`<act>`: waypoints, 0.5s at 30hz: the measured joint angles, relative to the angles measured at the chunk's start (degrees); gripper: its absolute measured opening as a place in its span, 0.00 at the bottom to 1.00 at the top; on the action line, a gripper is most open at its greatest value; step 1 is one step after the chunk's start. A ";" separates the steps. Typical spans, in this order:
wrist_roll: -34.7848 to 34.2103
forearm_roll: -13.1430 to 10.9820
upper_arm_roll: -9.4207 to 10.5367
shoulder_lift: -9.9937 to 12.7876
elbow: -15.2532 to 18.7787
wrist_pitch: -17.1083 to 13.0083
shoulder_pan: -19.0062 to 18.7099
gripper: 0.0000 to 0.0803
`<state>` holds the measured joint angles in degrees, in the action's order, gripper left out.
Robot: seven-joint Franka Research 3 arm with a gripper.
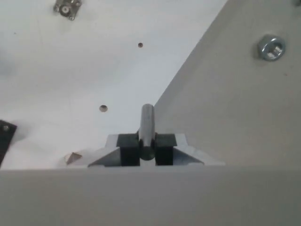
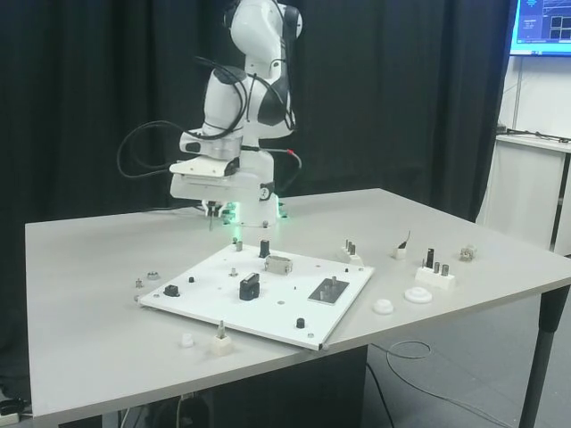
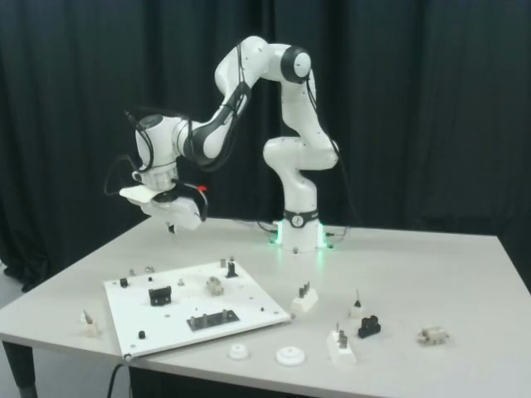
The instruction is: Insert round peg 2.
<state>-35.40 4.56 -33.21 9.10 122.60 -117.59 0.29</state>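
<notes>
In the wrist view a short grey round peg stands upright between the black finger pads, and my gripper is shut on it. Below the peg lies the white board, close to its edge where the grey table begins. Two small round holes show in the board near the peg. From the room cameras the gripper hangs well above the far left corner of the board.
A grey nut lies on the table beside the board. The board carries a metal connector and black blocks. White peg holders and white discs stand to the right. The arm's base glows green behind.
</notes>
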 joint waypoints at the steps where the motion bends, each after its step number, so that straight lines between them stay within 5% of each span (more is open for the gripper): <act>1: -0.33 -0.40 -0.25 0.00 0.30 -0.21 0.00 0.08; 15: -2.98 -8.83 -2.94 -0.01 5.43 -3.71 0.00 0.08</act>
<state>-38.37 -4.27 -36.14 9.09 128.04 -121.30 0.29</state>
